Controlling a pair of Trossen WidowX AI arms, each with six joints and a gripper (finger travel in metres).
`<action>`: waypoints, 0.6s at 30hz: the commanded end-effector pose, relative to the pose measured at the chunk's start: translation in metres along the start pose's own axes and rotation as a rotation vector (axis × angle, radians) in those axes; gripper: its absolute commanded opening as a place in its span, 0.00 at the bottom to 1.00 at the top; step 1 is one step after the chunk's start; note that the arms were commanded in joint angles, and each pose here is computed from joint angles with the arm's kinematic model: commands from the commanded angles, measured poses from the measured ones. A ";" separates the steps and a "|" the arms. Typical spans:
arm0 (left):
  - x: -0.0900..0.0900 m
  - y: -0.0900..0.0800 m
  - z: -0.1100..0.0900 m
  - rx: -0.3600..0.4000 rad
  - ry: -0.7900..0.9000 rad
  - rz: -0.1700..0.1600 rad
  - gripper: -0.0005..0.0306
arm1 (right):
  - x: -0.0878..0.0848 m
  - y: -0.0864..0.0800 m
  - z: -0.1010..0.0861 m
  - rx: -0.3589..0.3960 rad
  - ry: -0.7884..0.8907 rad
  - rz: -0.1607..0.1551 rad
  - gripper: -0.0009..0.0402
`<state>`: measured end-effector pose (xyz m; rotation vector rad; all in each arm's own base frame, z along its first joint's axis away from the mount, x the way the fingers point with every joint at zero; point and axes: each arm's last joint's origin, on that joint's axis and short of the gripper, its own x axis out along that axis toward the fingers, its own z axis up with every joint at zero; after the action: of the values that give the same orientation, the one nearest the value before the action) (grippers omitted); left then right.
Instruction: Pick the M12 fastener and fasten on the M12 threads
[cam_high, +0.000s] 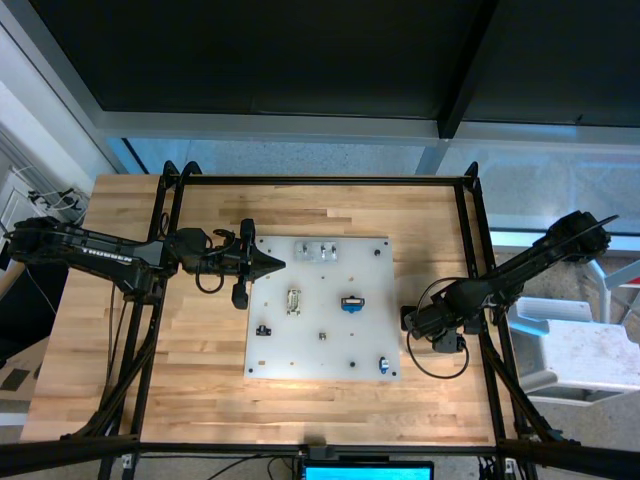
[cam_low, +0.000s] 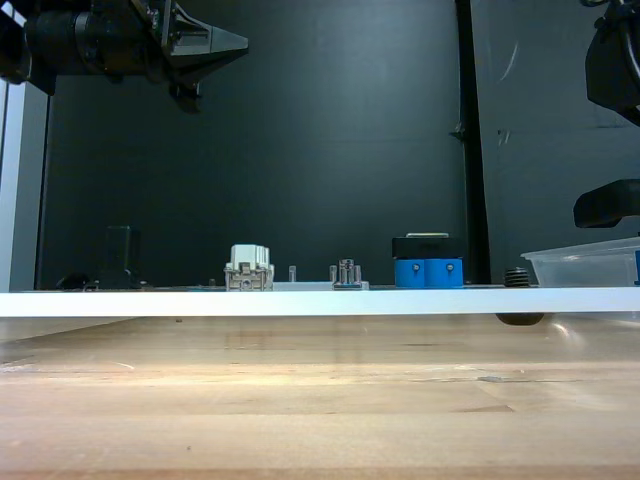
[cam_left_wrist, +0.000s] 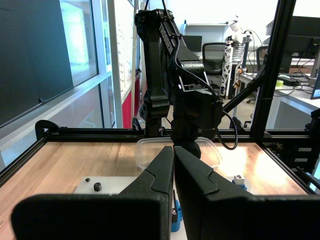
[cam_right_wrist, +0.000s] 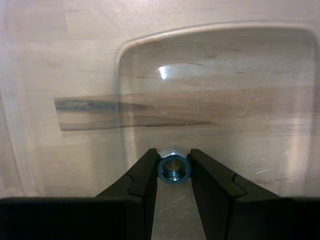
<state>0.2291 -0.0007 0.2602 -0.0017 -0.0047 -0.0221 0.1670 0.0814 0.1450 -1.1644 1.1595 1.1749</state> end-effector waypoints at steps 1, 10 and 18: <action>0.000 0.000 0.000 0.000 0.000 0.000 0.02 | -0.005 -0.002 0.001 0.001 -0.002 -0.005 0.12; 0.000 0.000 0.000 0.000 0.000 0.000 0.02 | -0.044 -0.019 0.011 0.000 -0.007 -0.034 0.13; 0.000 0.000 0.000 0.000 0.000 0.000 0.02 | -0.073 -0.049 0.029 -0.018 0.010 -0.008 0.13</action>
<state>0.2291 -0.0007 0.2603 -0.0020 -0.0051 -0.0217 0.2083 0.1016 0.2180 -1.1781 1.1506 1.1700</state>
